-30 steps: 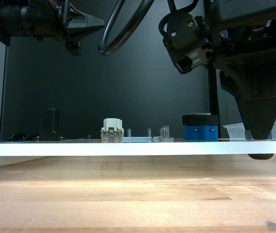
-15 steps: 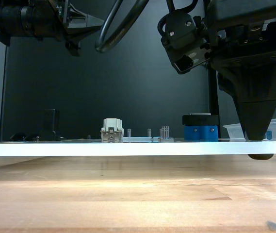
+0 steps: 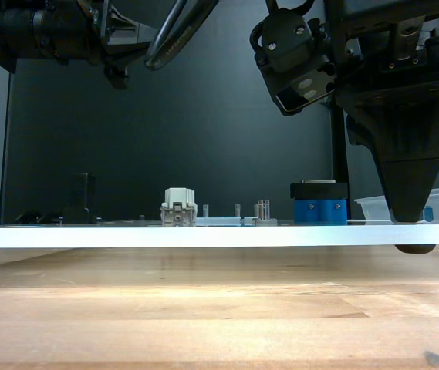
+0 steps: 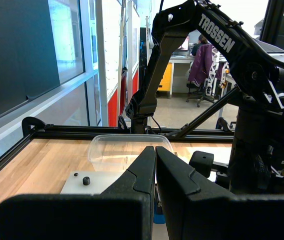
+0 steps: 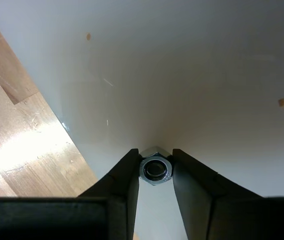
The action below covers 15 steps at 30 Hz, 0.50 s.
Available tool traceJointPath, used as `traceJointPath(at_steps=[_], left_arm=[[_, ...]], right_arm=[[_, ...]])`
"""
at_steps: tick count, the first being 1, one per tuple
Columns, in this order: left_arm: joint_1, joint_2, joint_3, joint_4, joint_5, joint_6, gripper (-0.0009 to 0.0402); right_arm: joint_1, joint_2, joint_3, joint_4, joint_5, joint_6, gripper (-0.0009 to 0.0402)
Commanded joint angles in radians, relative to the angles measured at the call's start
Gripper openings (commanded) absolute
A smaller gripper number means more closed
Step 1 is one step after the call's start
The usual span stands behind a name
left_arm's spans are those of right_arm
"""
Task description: Unfasten the M12 fastener and place in the container
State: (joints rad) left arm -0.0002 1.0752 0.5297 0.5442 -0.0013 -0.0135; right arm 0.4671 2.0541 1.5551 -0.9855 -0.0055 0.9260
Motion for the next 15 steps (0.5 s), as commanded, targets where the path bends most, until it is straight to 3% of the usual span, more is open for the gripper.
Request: traceJointPath(at_steps=[1, 8, 15], left_arm=[[0.0, 0.0, 0.0, 0.0, 0.0, 0.0, 0.0], [0.0, 0.0, 0.0, 0.0, 0.0, 0.0, 0.0], [0.0, 0.0, 0.0, 0.0, 0.0, 0.0, 0.0]], right_arm=[[0.0, 0.001, -0.001, -0.01, 0.003, 0.0, 0.0042], [0.0, 0.001, -0.001, 0.0, 0.003, -0.035, -0.0001], [0.0, 0.001, -0.001, 0.004, -0.022, -0.324, 0.0004]])
